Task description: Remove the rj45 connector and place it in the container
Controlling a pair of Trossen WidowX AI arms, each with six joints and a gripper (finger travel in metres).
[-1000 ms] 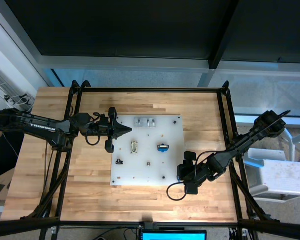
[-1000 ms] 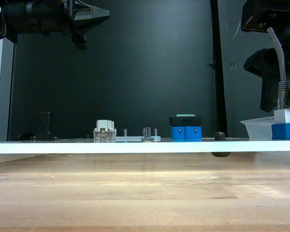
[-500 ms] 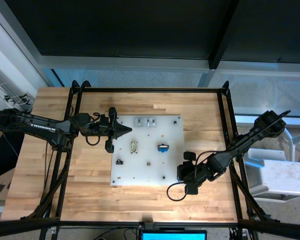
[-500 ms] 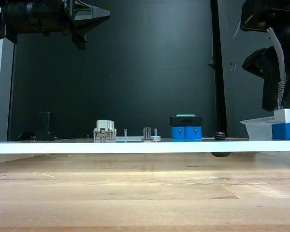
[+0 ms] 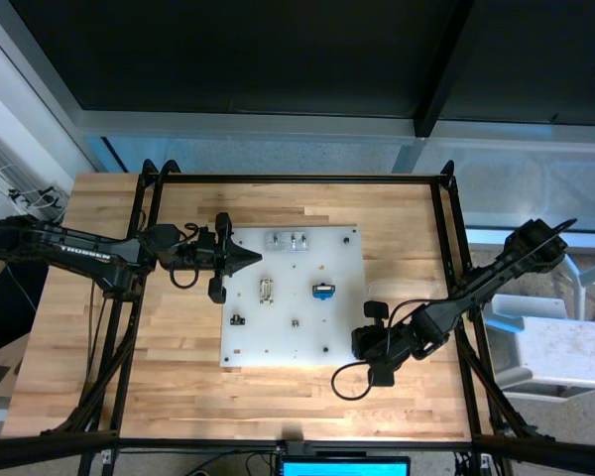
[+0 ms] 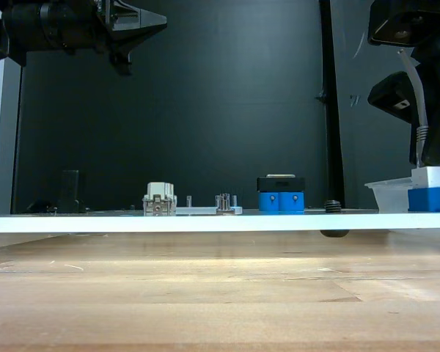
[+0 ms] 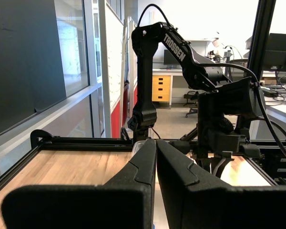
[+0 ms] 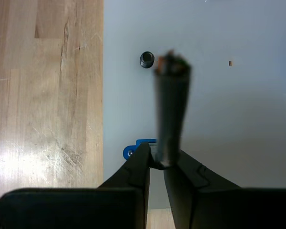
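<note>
My right gripper [image 8: 156,155] is clamped on the rj45 connector [image 8: 170,109], atop its blue socket block [image 6: 430,199] at the near right corner of the white board [image 5: 278,342]. My left gripper [image 5: 253,257], pressed closed, hovers above that board's left edge.

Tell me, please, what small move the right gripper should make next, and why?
Probably a short, straight lift. The right gripper is shut on the dark grey, stub-shaped rj45 connector, which appears seated in the small blue socket block at the near right corner of the flat white board. The left gripper hangs shut above the board's left edge, out of the way.
</note>
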